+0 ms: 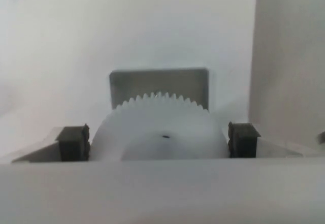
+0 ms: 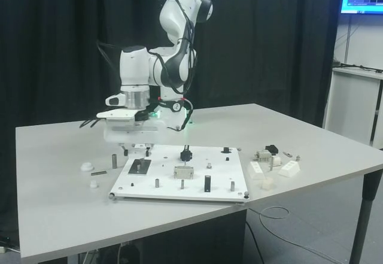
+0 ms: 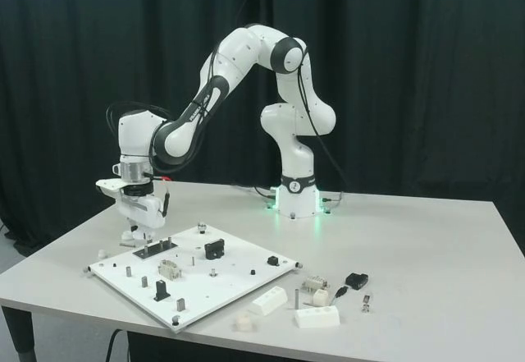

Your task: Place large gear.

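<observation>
Gripper (image 1: 159, 141) | I am holding the large gear (image 1: 160, 132) between both fingers, pads bearing on its rim | I am judging it stiff, light, slippery-toothed; rim grip suiting.

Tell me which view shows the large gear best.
The wrist view: the white toothed large gear fills the space between the hand's black fingertips. In both room views the hand hides it.

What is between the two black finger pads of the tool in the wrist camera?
In the wrist view, the white large gear fills the gap between the tool's black pads, with a grey plate behind it.
</observation>
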